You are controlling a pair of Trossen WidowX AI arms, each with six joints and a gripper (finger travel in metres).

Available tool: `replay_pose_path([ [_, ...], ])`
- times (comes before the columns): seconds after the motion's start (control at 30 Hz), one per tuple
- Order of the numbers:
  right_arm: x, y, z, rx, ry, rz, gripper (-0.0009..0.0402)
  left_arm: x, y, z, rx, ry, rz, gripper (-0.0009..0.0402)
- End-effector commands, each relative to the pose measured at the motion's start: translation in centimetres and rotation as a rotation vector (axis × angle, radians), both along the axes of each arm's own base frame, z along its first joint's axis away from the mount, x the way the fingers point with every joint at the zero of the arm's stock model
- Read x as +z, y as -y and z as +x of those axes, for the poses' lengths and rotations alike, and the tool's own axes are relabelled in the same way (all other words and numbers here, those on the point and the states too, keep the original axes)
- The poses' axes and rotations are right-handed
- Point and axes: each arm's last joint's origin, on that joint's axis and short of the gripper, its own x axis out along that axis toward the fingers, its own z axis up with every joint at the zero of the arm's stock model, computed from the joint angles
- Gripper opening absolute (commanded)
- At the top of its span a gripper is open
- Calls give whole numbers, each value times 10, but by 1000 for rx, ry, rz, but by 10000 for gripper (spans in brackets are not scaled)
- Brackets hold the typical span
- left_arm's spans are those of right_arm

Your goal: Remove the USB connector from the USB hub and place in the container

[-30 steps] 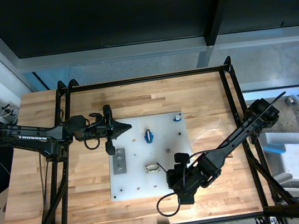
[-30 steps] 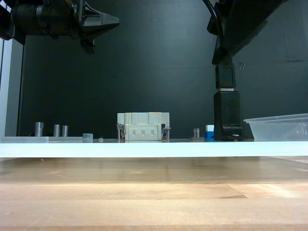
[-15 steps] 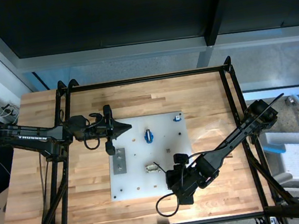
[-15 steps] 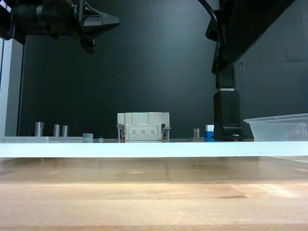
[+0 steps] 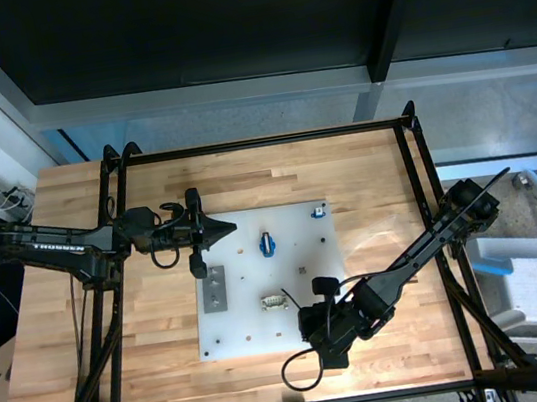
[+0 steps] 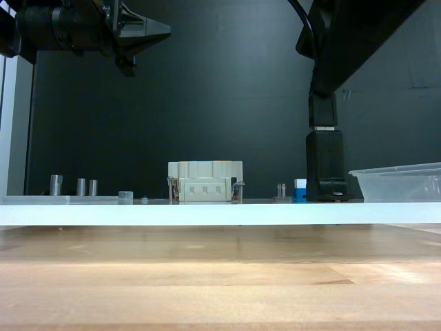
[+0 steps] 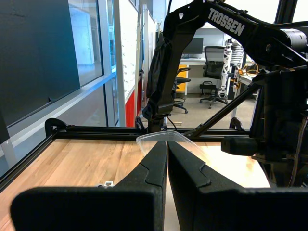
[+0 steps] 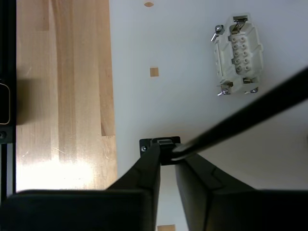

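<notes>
Right gripper (image 8: 167,153) pinches USB connector (image 8: 231,120) by its rigid plug, USB hub (image 6: 325,165) directly beneath; lead likely light, floppy; left gripper (image 7: 167,150), pressed together, hovers well away.

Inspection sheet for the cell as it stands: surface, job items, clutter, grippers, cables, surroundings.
Surface: wooden table carrying a white square board.
Job's things: short black USB connector upright in the black USB hub, not yet out; clear plastic container right of the hub.
Clutter: beige multi-pin socket, grey metal pegs, blue fitting, all on the board.
Grippers: right gripper fingers closed on the connector; left gripper shut, raised over the board's far-left corner.
Cables: black wire loop below the right gripper.
Surroundings: black frame; office chairs beyond.
</notes>
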Motion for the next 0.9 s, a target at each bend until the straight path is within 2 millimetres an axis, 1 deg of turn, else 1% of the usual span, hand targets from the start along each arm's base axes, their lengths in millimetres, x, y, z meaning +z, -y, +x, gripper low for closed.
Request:
replay_pose_path([
  [0.03, 0, 1, 0, -5, 2, -7, -3, 0, 0, 0, 0, 0, 0, 1],
  [0.1, 0, 1, 0, -5, 3, -7, 5, 0, 0, 0, 0, 0, 0, 1],
  [0.23, 0, 1, 0, -5, 2, -7, -1, 0, 0, 0, 0, 0, 0, 1],
  [0.9, 0, 1, 0, 30, -18, -7, 0, 0, 0, 0, 0, 0, 0, 1],
])
